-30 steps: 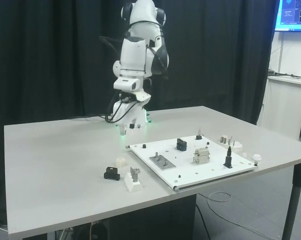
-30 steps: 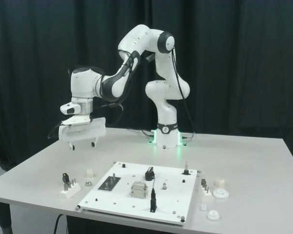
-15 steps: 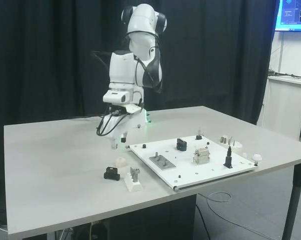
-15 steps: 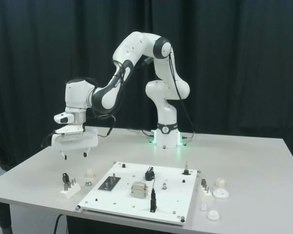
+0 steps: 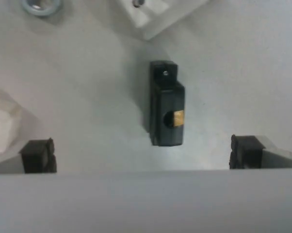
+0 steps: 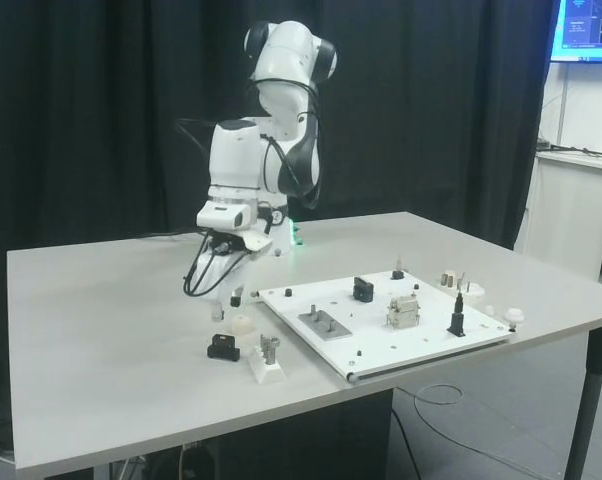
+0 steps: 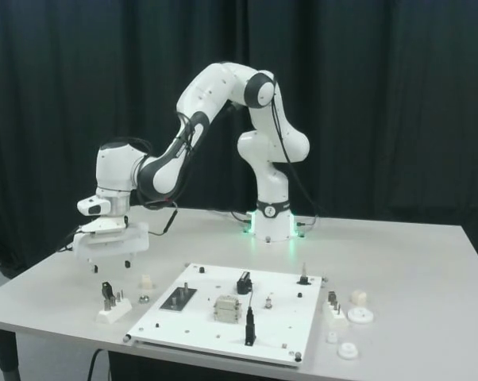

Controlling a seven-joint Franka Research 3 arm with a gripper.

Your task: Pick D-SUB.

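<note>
Wrist view puts the black D-SUB centred below my gripper, fingers apart, its long axis crossing their closing line.

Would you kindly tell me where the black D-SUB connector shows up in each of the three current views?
Wrist view: the D-SUB connector lies mid-picture on the grey table, between the open end effector's fingertips.
First room view: D-SUB connector, on the table under the end effector.
Second room view: D-SUB connector, beneath the end effector.
Shared landmark: the small white holder block beside it.
</note>
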